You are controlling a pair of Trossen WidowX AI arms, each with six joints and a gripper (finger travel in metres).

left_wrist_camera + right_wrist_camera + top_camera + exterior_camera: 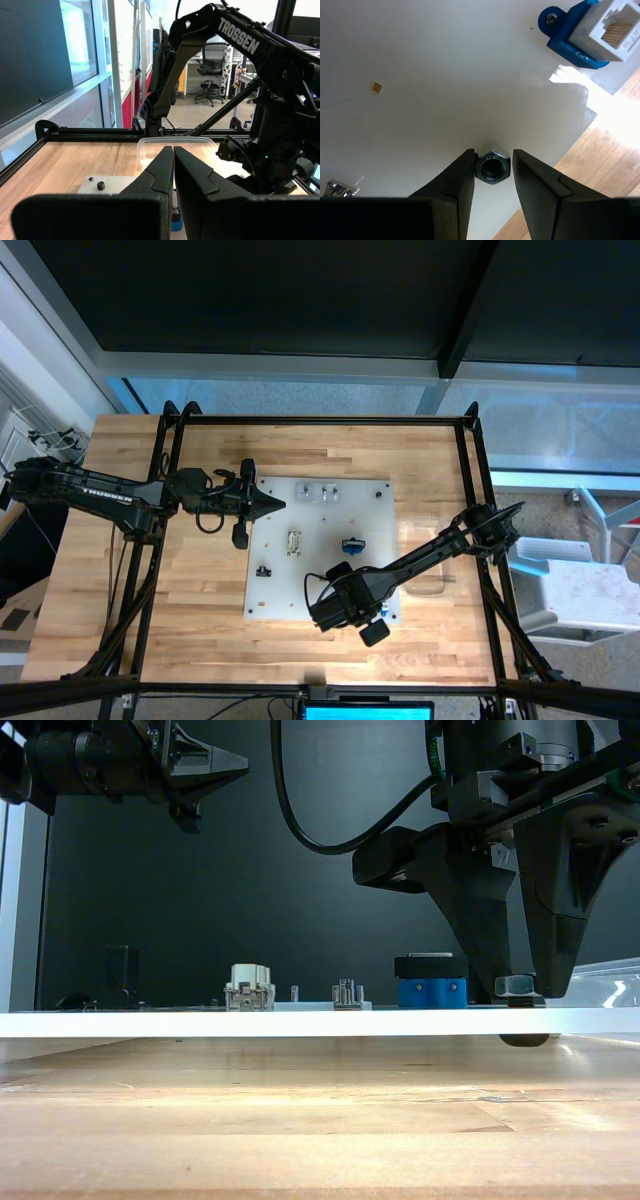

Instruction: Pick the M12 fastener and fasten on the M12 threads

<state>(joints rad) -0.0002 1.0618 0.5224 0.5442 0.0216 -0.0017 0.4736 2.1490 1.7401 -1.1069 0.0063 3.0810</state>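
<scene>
The right gripper (493, 151) has its jaws let go, one on each side of the little silver nut (493, 168). The nut sits on its black stud (522, 1002) at 5 o'clock on the white board (300, 585). The left gripper (173, 152), jaws pressed together, hangs high over the board's 10 o'clock edge, above the counter (150, 590).

1. The white board (300, 590) is lying on the worktop (200, 620), with the clear container (428, 558) sitting just beside its right edge.
2. The M12 nut (492, 168) is sitting on its stud (520, 1002) near the board's near right edge, nearer than the network-jack connector block (352, 545).
3. The right claw (493, 154) is standing over the nut, one finger flanking each side.
4. The left claw (278, 504) is hanging high above the board's far left edge, well apart from the nut.
</scene>
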